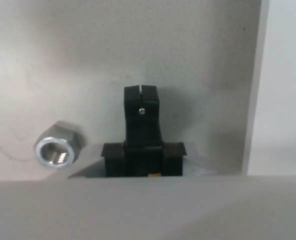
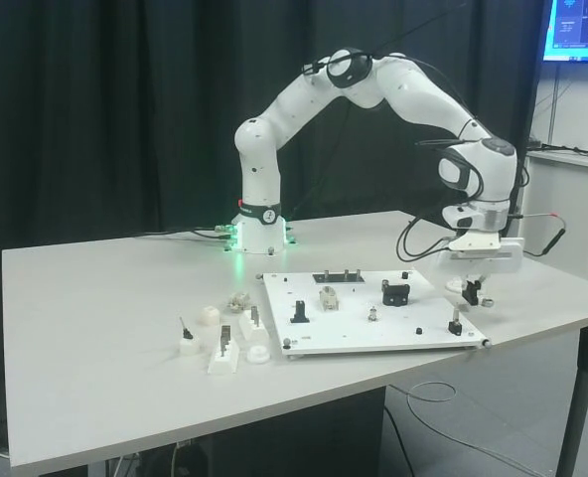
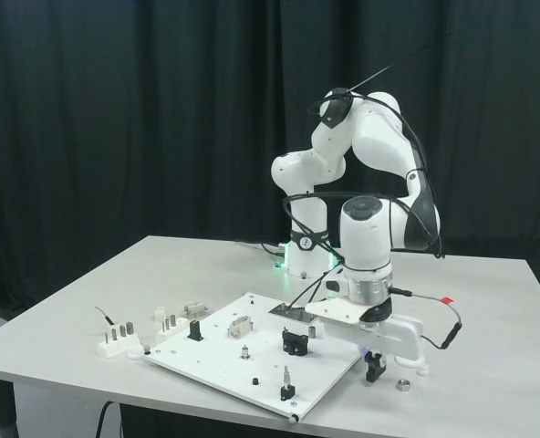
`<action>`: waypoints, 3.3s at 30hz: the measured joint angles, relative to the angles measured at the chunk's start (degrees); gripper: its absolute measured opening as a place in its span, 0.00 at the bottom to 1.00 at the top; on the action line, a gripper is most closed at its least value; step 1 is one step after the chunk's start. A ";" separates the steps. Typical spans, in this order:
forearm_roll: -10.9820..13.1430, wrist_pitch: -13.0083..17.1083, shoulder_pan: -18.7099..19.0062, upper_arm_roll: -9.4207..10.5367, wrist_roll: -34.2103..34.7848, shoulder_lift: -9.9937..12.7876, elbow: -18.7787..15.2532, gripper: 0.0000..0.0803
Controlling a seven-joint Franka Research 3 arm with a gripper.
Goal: Insert D-SUB.
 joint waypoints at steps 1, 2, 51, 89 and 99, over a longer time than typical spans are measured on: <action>-0.13 -0.15 0.00 -0.04 0.14 -0.17 0.06 0.19; -0.26 -0.33 0.00 -0.08 0.26 -0.37 0.11 0.19; -6.90 -1.44 -0.54 -1.33 6.98 -1.95 1.73 0.19; -17.27 -16.07 -9.03 -6.30 35.02 -6.20 7.81 0.19; -18.81 -17.85 -12.01 -6.24 39.37 -8.57 7.81 0.19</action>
